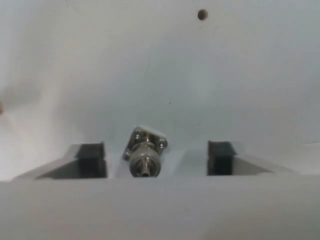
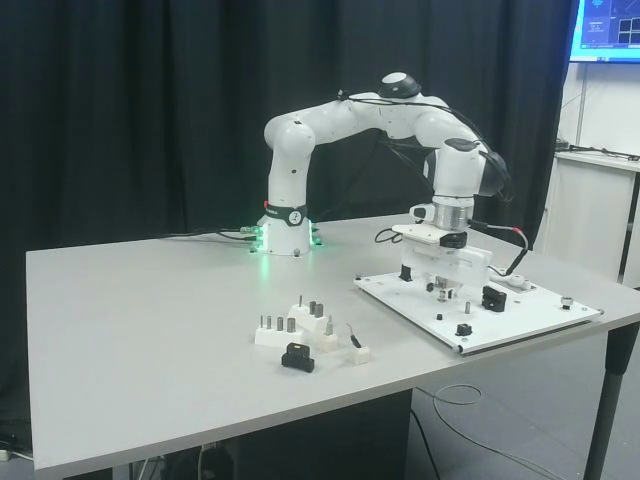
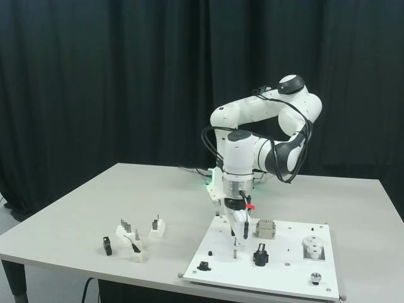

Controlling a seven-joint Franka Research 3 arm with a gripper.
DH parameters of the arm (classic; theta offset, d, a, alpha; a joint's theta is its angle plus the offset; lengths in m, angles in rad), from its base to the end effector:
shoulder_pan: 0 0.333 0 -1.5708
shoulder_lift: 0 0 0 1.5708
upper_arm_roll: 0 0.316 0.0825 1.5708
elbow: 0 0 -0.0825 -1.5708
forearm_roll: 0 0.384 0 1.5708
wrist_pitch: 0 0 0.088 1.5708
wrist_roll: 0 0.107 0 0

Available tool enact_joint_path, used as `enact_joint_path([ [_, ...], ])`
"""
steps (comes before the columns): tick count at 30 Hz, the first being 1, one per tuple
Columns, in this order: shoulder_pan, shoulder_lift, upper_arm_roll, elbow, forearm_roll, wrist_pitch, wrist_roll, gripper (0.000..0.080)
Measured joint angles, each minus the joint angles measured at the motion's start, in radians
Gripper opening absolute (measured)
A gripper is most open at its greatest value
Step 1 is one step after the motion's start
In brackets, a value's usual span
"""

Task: Pick BNC.

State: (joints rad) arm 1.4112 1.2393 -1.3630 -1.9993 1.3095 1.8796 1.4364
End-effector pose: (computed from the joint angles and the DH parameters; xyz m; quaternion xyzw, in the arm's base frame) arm 0.5644 0.1294 0.2097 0.5641 -0.8255 0.0028 0.0161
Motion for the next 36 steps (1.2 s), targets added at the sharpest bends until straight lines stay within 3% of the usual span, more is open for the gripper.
enact_joint_path([
  [7, 0.0, 0.0, 0.001, -0.006, 0.022, 0.001, -0.001, 0.0514],
  [8, 0.0, 0.0, 0.001, -0.006, 0.029, 0.004, -0.001, 0.0177],
  [13, -0.001, 0.0, 0.001, -0.008, 0.041, 0.008, -0.001, 0.0177],
  [14, -0.001, 0.0, 0.001, -0.008, 0.041, 0.008, -0.001, 0.0122],
  [36, 0.0, 0.0, 0.001, -0.01, 0.047, 0.01, -0.008, 0.0122],
])
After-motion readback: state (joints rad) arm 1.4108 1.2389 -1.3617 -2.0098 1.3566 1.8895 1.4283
